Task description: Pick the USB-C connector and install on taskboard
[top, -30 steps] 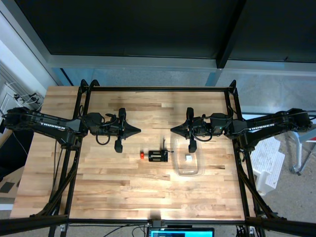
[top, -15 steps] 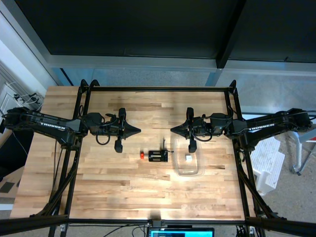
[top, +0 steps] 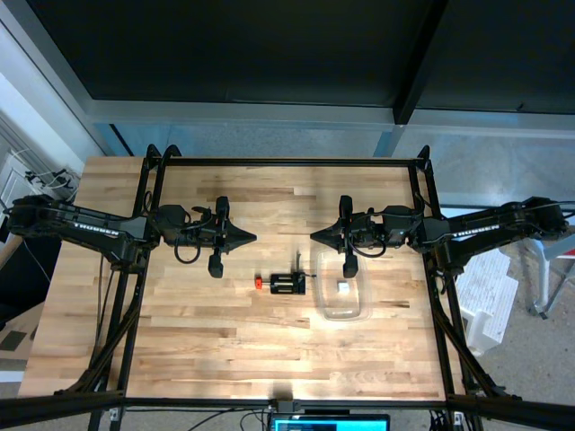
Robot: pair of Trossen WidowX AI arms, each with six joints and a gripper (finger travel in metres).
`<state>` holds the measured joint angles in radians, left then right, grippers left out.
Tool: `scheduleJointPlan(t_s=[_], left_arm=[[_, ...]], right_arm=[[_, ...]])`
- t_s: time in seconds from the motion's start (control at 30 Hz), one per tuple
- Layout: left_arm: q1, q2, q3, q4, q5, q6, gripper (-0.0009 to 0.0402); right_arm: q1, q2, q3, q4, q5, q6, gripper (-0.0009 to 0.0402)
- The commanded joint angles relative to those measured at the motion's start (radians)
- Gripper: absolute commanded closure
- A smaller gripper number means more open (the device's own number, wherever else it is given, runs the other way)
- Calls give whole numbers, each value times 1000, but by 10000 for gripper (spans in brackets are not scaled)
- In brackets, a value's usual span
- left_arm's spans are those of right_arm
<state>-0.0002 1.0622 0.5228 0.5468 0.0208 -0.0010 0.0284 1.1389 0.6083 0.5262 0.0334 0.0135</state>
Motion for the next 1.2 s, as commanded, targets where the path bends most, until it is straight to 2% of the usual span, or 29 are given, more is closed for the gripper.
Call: scheduleJointPlan(t_s=[0.03, 1.2], left_arm=[[0, 0, 0, 0, 0, 0, 393], [0, 0, 0, 0, 0, 0, 393]], right_arm=[[0, 0, 0, 0, 0, 0, 393], [0, 0, 0, 0, 0, 0, 393]])
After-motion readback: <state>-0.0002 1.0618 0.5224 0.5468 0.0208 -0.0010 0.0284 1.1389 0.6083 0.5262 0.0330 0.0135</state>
